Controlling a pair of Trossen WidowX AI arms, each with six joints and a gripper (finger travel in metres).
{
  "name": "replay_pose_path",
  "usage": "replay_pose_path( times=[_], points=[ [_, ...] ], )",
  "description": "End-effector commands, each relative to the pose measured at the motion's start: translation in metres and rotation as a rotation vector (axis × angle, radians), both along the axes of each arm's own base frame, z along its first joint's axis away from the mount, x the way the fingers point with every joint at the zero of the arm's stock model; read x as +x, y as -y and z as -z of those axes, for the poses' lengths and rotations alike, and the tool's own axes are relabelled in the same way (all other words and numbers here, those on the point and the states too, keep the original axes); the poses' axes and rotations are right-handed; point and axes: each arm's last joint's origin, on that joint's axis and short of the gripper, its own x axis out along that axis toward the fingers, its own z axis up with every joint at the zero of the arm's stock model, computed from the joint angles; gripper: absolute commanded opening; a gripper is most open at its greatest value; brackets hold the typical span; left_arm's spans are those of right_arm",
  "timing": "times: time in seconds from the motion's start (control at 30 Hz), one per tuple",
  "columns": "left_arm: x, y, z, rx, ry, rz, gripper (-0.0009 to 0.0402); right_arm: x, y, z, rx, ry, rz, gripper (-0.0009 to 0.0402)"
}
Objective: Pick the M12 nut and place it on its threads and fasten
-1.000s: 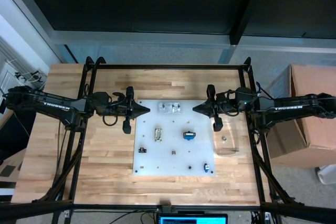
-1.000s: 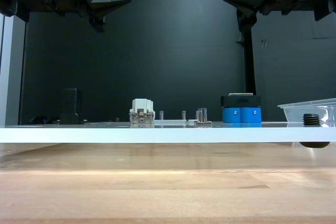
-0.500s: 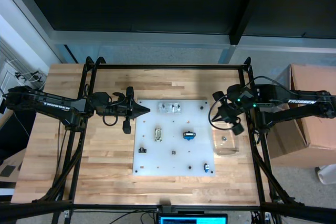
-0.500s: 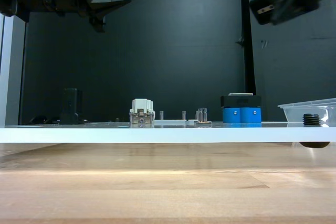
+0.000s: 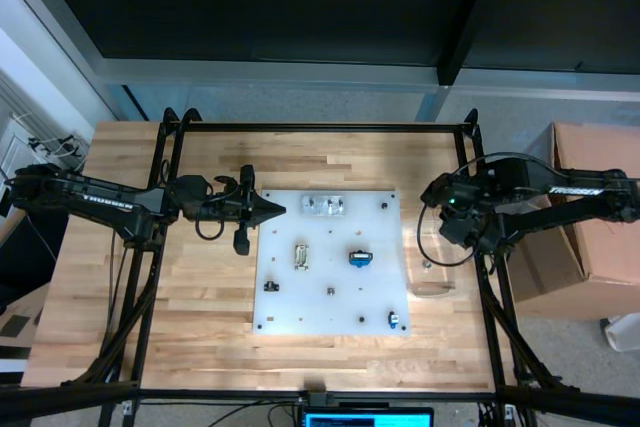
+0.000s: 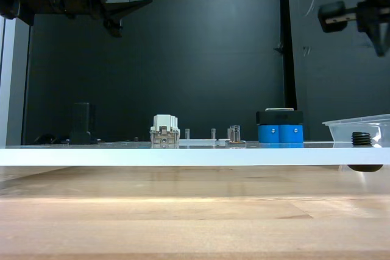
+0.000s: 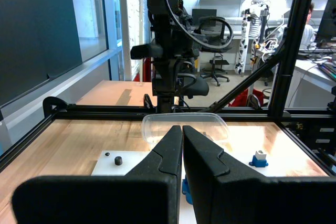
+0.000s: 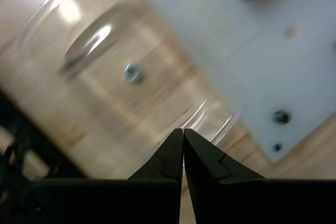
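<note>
The small silver nut [image 8: 132,72] lies loose on the floor of the clear plastic tray [image 5: 432,293]. The tray sits on the wooden counter [image 5: 200,297] near its right edge, just beside the white board [image 5: 300,307]. The nut is not on its short black ribbed stud [image 6: 361,139], and the stud's ribs are bare. My right fingers [image 8: 177,142] are pressed together and hold nothing. They hang high over the tray and point down. The nut lies below them, a bit off to one side, and looks flat. My left fingers [image 7: 173,145] are pressed together too, empty, high by the board's left edge, well apart from the nut. My right arm is nearer. I think it must open and go down.
</note>
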Motion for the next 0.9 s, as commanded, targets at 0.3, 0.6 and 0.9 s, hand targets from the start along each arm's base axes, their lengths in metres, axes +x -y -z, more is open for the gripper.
replay_pose_path(
  times=[0.3, 0.6, 0.9],
  points=[
    [0.000, 0.000, 0.000, 0.000, 0.000, 0.000, 0.0000, 0.009, -0.026, 0.011, -0.135, -0.104, -0.187, 0.0084],
    [0.000, 0.000, 0.000, 0.000, 0.000, 0.000, 0.0000, 0.022, -0.055, 0.025, -0.144, -0.091, -0.352, 0.0212],
    [0.000, 0.000, 0.000, 0.001, 0.001, 0.000, 0.0000, 0.033, -0.060, 0.047, -0.167, -0.164, -0.452, 0.0251]
  ],
)
